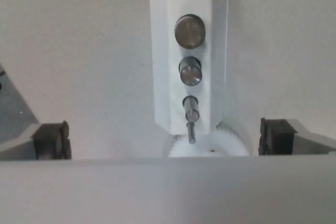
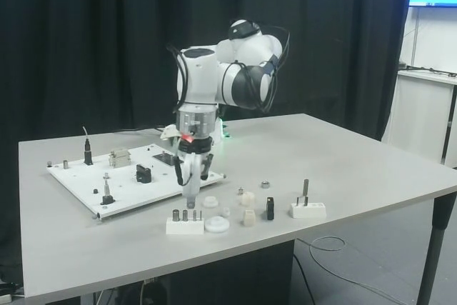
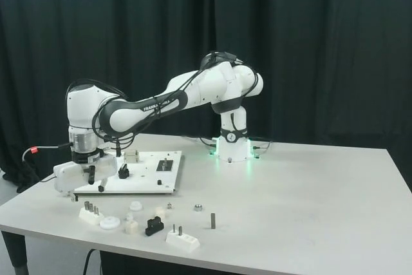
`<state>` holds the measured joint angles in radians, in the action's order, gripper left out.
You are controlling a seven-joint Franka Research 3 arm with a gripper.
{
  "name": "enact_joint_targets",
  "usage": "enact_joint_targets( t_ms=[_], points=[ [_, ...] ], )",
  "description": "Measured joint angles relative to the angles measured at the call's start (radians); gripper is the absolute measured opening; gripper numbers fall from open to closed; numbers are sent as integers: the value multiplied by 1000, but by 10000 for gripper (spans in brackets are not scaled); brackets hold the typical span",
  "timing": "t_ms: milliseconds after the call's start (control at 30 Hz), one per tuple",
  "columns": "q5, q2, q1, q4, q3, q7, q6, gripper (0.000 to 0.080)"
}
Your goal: Pick round peg 2.
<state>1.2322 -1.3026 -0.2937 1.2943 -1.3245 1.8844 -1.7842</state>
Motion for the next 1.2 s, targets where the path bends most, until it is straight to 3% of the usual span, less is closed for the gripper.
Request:
enact_joint_targets(
  t_ms=[467, 1200],
  points=[
    [-12, 0, 13, 1, 53, 3, -37, 800],
    [-34, 0, 14, 2, 94, 19, -72, 800]
  ],
)
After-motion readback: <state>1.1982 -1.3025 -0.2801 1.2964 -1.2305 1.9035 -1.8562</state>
